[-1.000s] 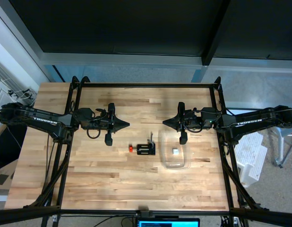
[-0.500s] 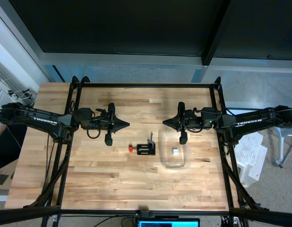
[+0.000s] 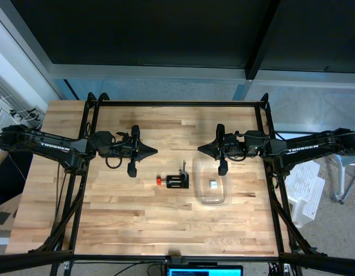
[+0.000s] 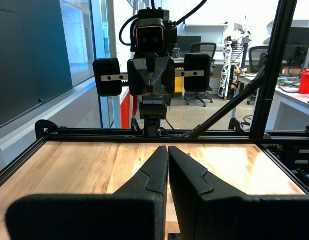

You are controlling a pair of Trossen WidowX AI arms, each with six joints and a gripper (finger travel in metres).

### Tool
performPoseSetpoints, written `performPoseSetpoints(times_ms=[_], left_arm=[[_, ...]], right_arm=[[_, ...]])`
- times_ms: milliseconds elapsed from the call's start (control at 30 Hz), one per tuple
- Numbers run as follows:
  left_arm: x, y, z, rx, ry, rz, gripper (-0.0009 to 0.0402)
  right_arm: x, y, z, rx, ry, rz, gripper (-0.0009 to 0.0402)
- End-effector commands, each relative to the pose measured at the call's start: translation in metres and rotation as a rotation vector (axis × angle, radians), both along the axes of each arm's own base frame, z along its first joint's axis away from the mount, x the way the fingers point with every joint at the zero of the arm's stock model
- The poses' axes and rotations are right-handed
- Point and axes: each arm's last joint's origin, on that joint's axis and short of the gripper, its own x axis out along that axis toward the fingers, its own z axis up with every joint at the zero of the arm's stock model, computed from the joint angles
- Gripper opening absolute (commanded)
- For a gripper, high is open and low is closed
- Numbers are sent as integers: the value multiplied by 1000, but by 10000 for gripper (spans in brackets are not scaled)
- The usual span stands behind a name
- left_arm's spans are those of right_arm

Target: Pick the USB-C connector and install on taskboard

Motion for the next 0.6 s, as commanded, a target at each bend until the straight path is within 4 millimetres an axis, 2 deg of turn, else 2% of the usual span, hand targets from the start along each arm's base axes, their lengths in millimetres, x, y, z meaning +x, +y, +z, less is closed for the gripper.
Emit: performPoseSetpoints(times_ms=[33, 600], left_arm=[[0, 0, 0, 0, -1, 0, 0], [0, 0, 0, 0, -1, 0, 0]], right_arm=[[0, 0, 0, 0, 0, 0, 0], [0, 0, -3, 0, 32, 0, 0]])
